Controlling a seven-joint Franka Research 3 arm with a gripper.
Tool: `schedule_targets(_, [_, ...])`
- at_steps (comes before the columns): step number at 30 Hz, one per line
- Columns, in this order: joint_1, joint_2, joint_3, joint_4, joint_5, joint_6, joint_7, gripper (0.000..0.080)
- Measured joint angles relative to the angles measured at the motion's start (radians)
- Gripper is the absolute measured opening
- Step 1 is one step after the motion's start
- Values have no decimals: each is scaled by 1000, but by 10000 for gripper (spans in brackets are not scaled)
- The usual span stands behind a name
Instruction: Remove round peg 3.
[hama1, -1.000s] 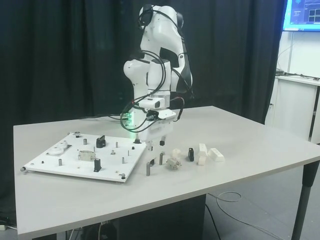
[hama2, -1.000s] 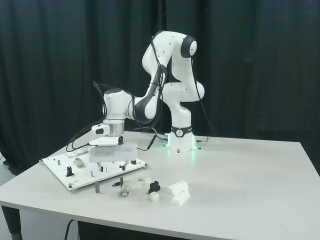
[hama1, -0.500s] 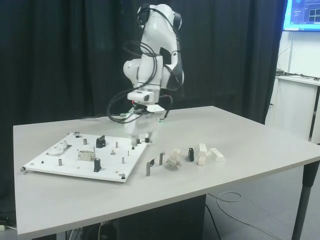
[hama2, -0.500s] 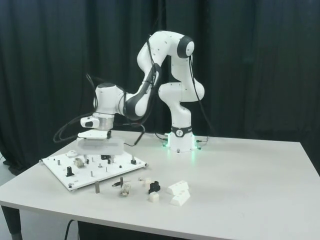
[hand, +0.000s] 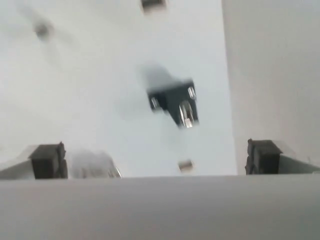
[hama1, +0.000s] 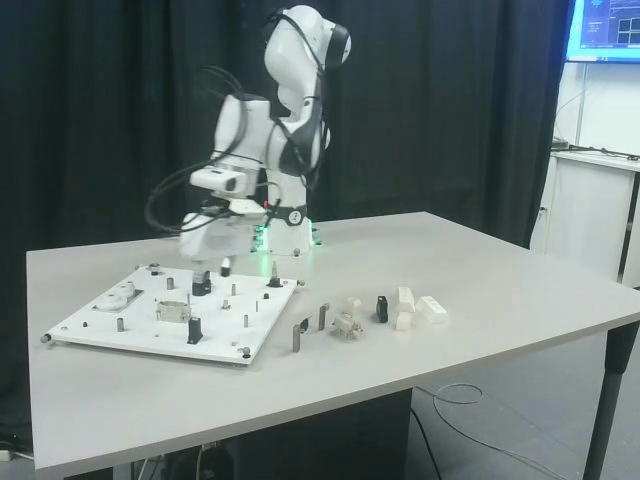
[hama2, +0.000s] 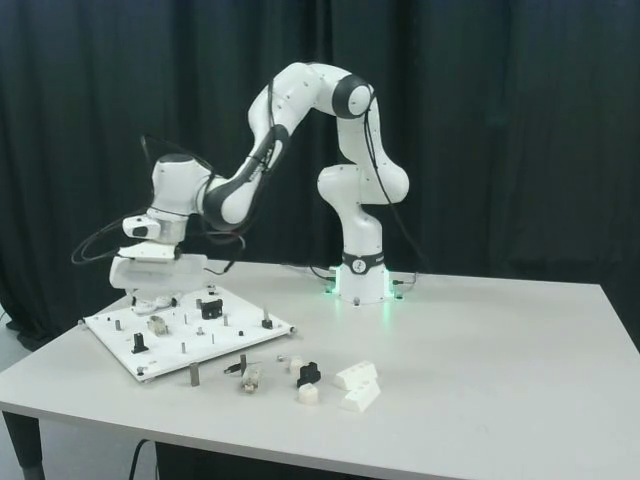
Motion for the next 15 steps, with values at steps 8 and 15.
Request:
schedule_targets(8, [-98,36,3,39,13,-7,-94,800])
schedule_targets(15, [-181,81,19,84,59,-7,-168,800])
